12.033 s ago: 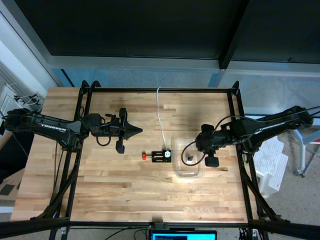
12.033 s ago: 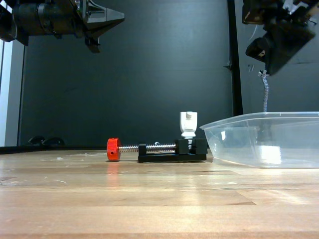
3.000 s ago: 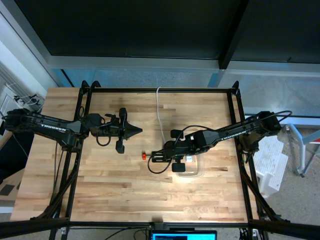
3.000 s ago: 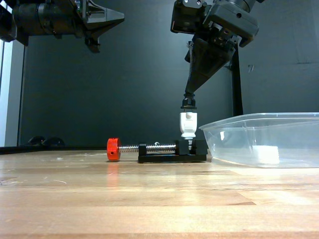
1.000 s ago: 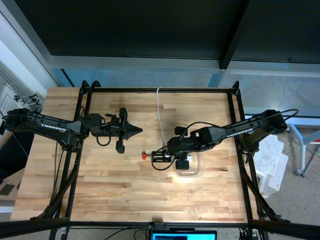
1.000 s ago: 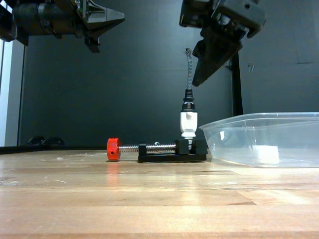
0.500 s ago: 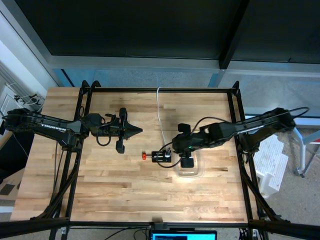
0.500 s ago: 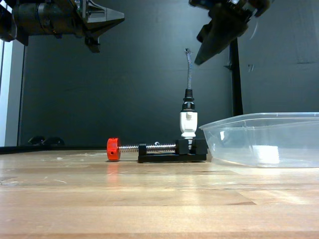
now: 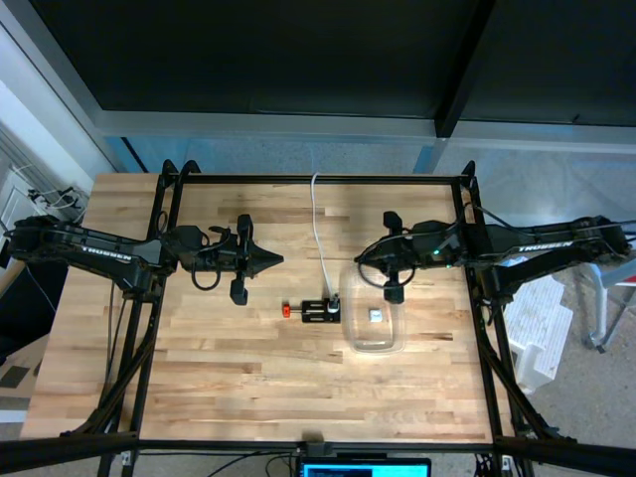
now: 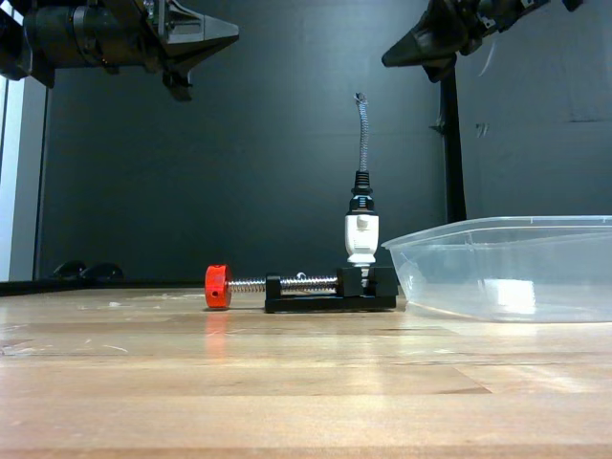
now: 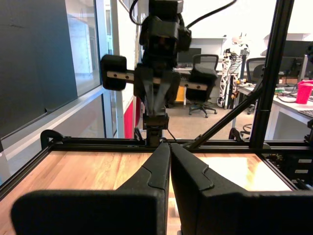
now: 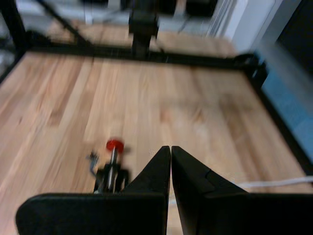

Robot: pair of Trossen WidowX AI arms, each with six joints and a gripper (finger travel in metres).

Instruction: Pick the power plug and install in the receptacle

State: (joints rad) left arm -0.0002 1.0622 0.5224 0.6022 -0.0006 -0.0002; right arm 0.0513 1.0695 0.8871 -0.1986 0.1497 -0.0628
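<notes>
Power plug sits in receptacle; right gripper lifted away, left gripper parked, both jaws closed.

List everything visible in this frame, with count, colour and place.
power plug: one, black, seated upright on the receptacle, short braided lead standing up from it.
receptacle: one, white, held in the clamp.
clamp: one, black, red knob at its left end, mid-table.
cable: one, white, running from the clamp to the far edge.
tray: one, clear, right of the clamp; a pale square patch inside.
table: one, light wood.
left tool: shut, empty, high over the table's left half.
right tool: shut, empty, high near the tray's far side.
</notes>
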